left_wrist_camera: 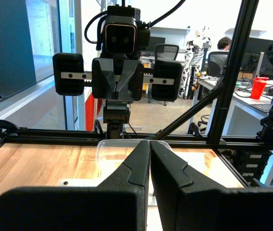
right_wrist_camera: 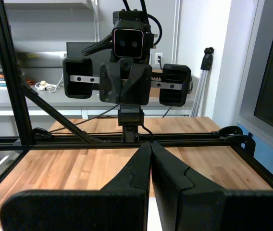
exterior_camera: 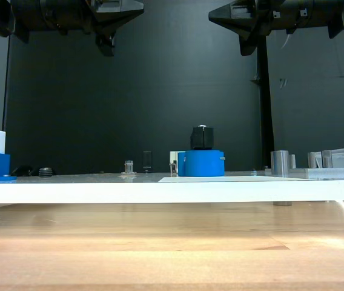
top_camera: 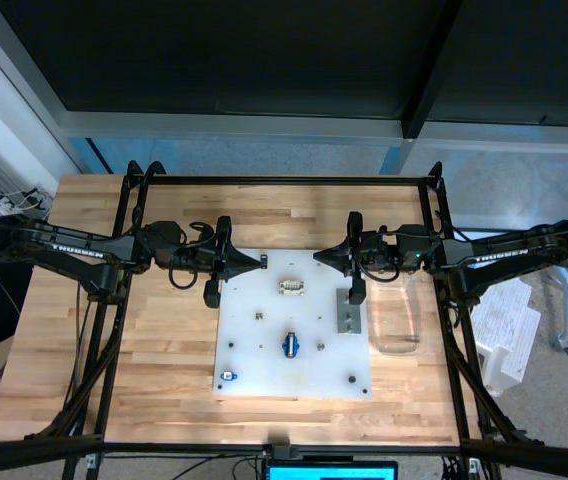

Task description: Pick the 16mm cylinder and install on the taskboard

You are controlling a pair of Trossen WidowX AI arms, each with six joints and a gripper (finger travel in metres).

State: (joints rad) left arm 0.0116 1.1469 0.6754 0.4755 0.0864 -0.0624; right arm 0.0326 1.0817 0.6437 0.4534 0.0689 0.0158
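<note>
The left gripper [top_camera: 261, 263] hangs in the air over the upper left edge of the taskboard [top_camera: 274, 375], a little left of the middle of the high view. Its two fingers [left_wrist_camera: 131, 173] are pressed together and there is nothing between them. The right gripper [top_camera: 316, 258] is opposite to it, over the upper edge of the board and a little right of the middle. Its fingers [right_wrist_camera: 175, 178] are also pressed together and hold nothing. The two tips point at each other, near but not touching. In the low view both grippers are at the top of the frame, high above the board.

The 16mm cylinder [top_camera: 321, 347] stands upright on the taskboard, just beside the blue connector [top_camera: 291, 345] on its right, in the lower middle of the high view. In the low view it is a silver-grey round peg, right of the middle. It is well apart from both grippers.

The beige connector [top_camera: 289, 287] sits higher on the board, below the gap between the two tips. The grey metal block [top_camera: 349, 312] lies at the right side of the board, below the right gripper. A clear plastic tray [top_camera: 396, 320] is on the wooden table [top_camera: 164, 350], just beside the right edge of the board. A small blue piece [top_camera: 227, 376] is near the lower left corner of the board.
</note>
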